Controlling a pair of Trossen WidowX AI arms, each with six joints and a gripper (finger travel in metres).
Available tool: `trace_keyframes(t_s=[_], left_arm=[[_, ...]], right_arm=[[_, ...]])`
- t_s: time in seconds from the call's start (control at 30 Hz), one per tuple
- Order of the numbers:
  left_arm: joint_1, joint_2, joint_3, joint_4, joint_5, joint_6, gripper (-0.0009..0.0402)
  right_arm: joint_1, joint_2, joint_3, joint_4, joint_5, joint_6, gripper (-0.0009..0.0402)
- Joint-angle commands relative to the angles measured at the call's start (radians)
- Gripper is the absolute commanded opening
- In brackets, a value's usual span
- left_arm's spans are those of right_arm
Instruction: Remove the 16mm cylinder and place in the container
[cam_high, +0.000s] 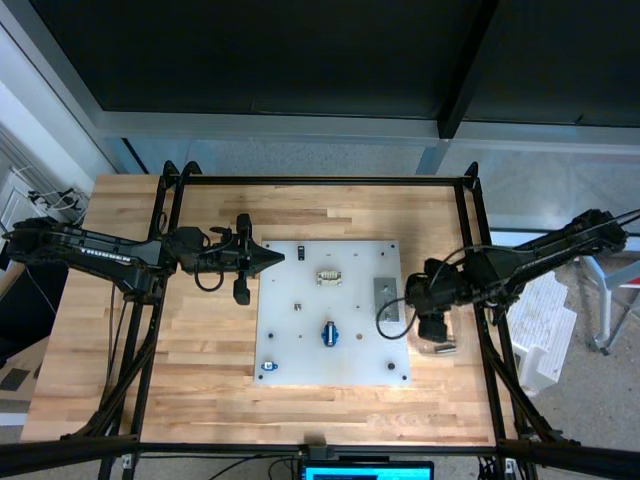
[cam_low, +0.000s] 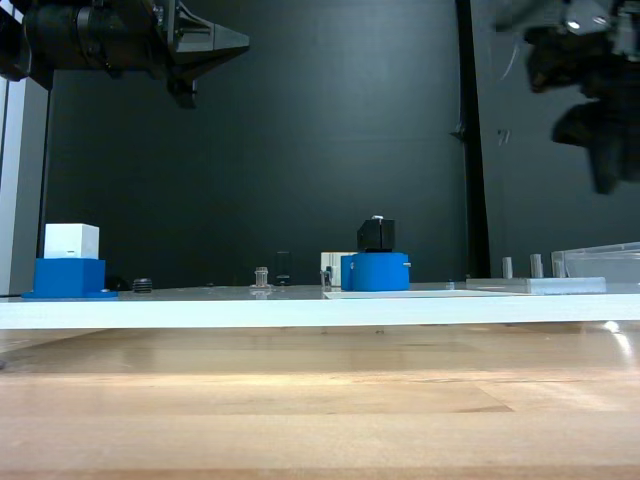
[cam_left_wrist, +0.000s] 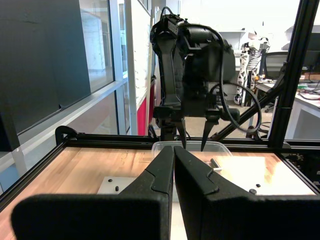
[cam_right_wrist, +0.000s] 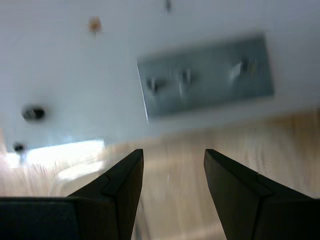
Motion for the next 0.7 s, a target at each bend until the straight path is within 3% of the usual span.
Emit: trace_keyframes(t_s=[0.03, 0.23, 0.3, 0.43, 0.7], left_arm=[[0.000, 0.000, 0.000, 0.000, 0.000, 0.000, 0.0000], [0.000, 0.000, 0.000, 0.000, 0.000, 0.000, 0.0000], [0.000, 0.000, 0.000, 0.000, 0.000, 0.000, 0.0000], [0.000, 0.000, 0.000, 0.000, 0.000, 0.000, 0.0000], [0.000, 0.000, 0.000, 0.000, 0.000, 0.000, 0.0000]], right_arm=[[-0.072, 0.000, 0.011, 0.093, 0.000, -0.082, 0.0154], [-0.181, 0.001, 0.013, 0.283, -0.005, -0.231, 0.0127], [-0.200, 0.001, 0.013, 0.347, -0.022, -0.285, 0.0116], [-0.253, 0.001, 0.013, 0.476, -0.089, -0.369, 0.0091], [-0.313, 0.001, -0.011, 0.763, -0.117, -0.462, 0.0013]])
